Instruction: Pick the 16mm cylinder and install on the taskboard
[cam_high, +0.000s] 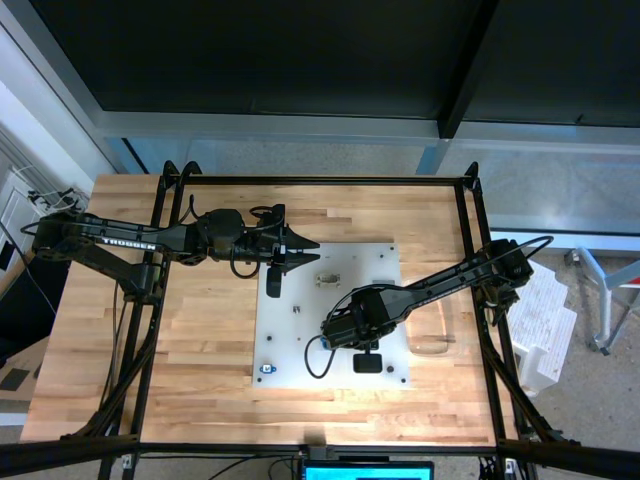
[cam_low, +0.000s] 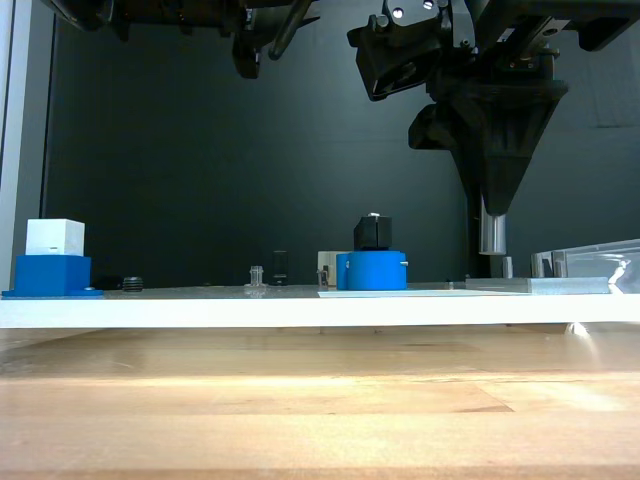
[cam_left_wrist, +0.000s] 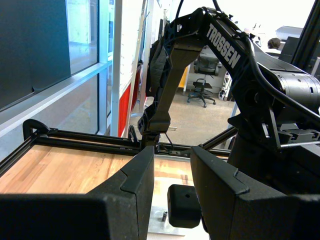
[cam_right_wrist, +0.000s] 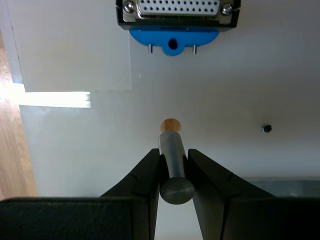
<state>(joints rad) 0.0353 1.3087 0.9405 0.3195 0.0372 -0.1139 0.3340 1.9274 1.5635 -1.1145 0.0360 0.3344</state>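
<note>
R gripper clamped on cyl, upright just above board hole so it should drop straight in. L gripper empty, jaws apart, over board's far edge.

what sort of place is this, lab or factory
Likely a robotics lab beside an office: black-framed wooden table, windows, black office chairs behind. Right gripper, over the white square taskboard, grips the slim silvery metal rod; left gripper hangs open above the board's far left corner.

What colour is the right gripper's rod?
Silvery-grey 16mm cylinder, best in right wrist view; right gripper above taskboard, left gripper over its far-left corner.
</note>
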